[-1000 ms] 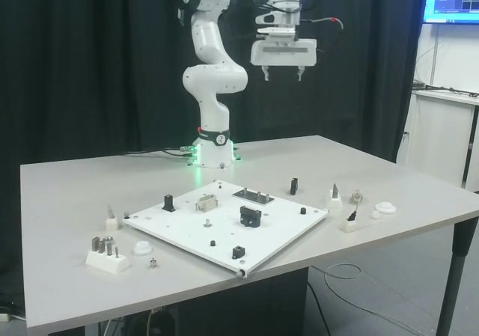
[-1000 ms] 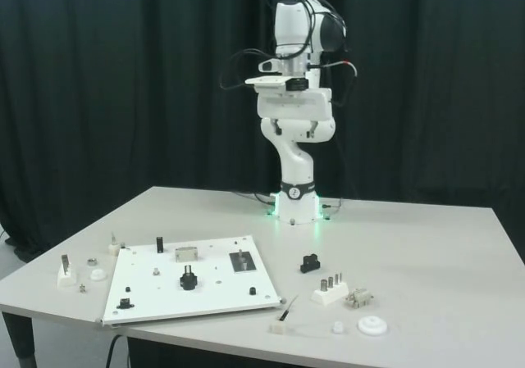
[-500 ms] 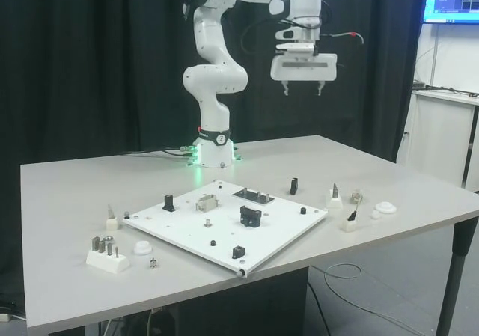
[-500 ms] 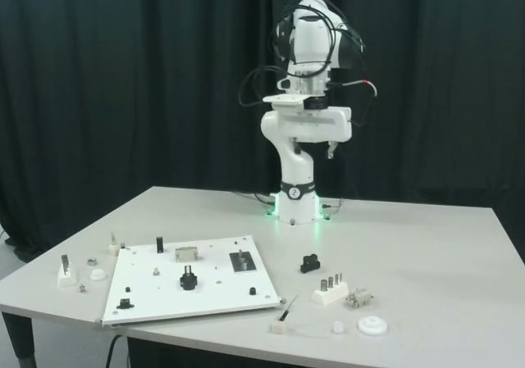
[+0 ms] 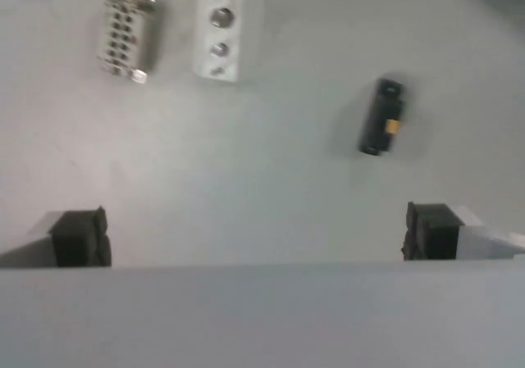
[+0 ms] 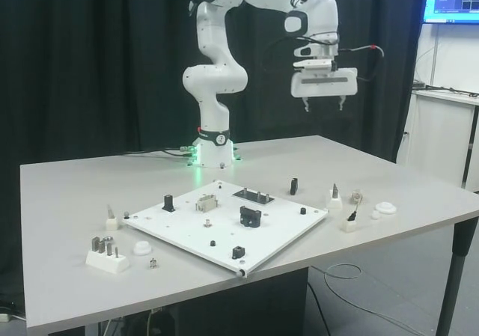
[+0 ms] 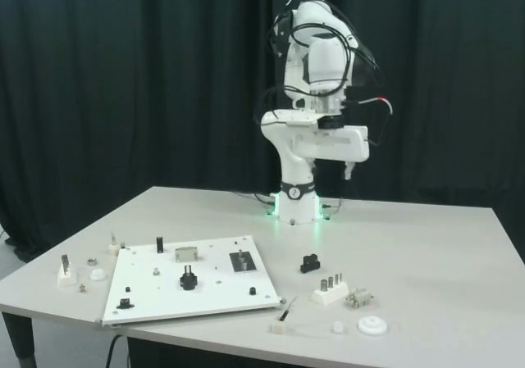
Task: Pick waterproof.
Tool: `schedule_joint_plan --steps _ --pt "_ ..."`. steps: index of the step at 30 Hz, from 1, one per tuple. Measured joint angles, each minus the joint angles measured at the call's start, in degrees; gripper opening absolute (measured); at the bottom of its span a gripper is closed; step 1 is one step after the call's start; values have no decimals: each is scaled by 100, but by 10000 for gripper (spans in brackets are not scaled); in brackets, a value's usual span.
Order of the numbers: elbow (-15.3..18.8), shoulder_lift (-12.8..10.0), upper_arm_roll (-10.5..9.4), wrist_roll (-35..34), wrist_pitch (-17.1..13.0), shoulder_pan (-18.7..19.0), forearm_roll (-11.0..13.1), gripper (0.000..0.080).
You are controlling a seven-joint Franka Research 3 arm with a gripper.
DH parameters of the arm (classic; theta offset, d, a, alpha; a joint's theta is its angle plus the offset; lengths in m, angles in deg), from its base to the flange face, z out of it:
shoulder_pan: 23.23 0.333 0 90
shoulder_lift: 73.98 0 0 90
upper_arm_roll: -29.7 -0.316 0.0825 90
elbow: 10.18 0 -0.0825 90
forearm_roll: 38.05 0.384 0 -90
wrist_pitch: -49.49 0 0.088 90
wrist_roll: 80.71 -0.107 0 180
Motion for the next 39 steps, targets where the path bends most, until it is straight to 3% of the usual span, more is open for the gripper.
schedule_joint_plan --steps 7,15,31,39 --pt "-233 -562 -123 -535 -450 0 -17 800" --pt "-572 -1175 -218 -1059 -687 0 -179 800" --pt "-1267 -2292 -496 -2501 -793 8 -991 800" --pt "-1571 -2818 -502 -3282 -905 49 -1440 800"
